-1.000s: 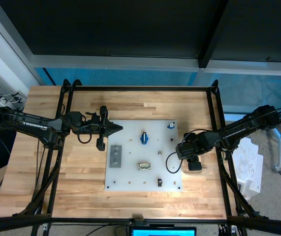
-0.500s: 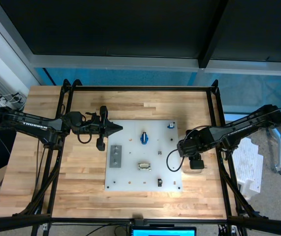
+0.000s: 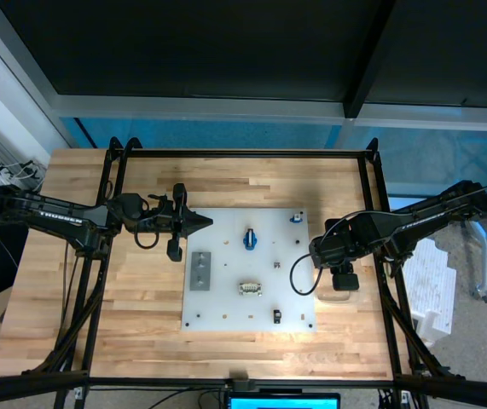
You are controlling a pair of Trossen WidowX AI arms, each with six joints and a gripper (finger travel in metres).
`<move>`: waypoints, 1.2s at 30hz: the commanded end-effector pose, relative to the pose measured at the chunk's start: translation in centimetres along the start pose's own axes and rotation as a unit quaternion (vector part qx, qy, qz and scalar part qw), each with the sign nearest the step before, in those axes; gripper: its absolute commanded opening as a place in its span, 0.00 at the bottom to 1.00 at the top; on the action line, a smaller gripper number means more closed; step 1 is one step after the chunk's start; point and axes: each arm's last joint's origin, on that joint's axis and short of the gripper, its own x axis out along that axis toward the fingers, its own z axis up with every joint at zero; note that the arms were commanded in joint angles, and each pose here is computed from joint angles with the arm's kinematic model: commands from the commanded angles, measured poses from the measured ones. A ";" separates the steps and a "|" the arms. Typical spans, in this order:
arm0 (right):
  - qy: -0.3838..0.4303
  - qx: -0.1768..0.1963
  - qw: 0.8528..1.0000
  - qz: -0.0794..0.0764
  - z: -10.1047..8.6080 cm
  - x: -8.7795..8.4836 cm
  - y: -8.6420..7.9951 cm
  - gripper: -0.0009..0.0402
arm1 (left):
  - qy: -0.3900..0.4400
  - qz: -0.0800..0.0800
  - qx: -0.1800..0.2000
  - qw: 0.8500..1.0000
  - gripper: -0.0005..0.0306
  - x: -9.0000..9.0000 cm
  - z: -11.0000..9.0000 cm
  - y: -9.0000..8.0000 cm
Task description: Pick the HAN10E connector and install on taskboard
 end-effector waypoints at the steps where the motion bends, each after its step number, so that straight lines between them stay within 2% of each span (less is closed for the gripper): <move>1: -0.006 0.010 1.000 0.001 0.4 0.2 0.2 0.12 | 0.000 0.000 0.000 1.000 0.02 0.0 0.0 0.0; 20: -0.022 0.032 0.999 0.002 9.1 0.7 2.7 0.12 | 0.000 0.000 0.000 1.000 0.02 0.0 0.0 0.0; 36: -0.029 0.030 0.999 0.004 15.8 2.3 4.8 0.12 | 0.000 0.000 0.000 1.000 0.02 0.0 0.0 0.0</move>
